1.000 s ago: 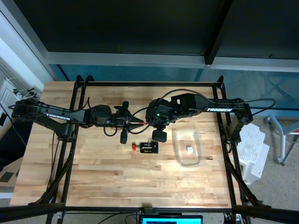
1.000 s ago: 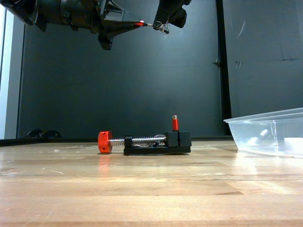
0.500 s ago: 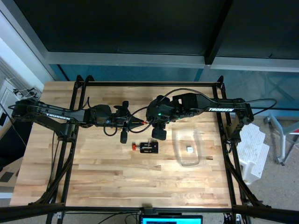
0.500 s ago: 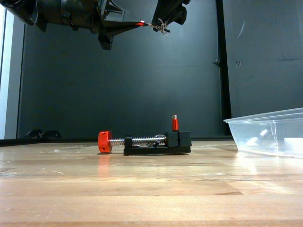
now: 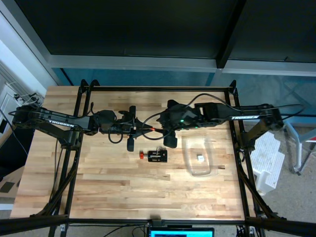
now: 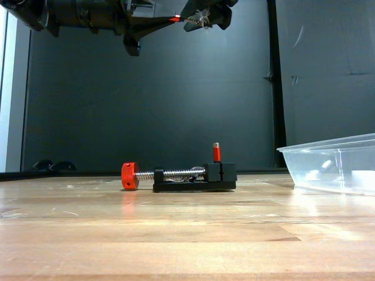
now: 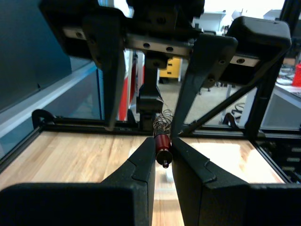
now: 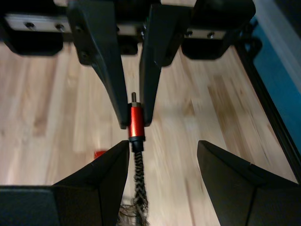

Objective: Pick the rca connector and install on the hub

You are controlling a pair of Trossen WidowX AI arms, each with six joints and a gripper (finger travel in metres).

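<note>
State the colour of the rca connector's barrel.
The rca connector is red, clearest in right wrist view; left gripper pinches it mid-air, right gripper open opposite.

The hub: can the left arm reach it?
Likely yes: the hub lies uncovered below the left end effector, shut on the rca connector aloft; the open right end effector faces it, not underneath.

right gripper levelled out, rca connector raised slightly
</note>
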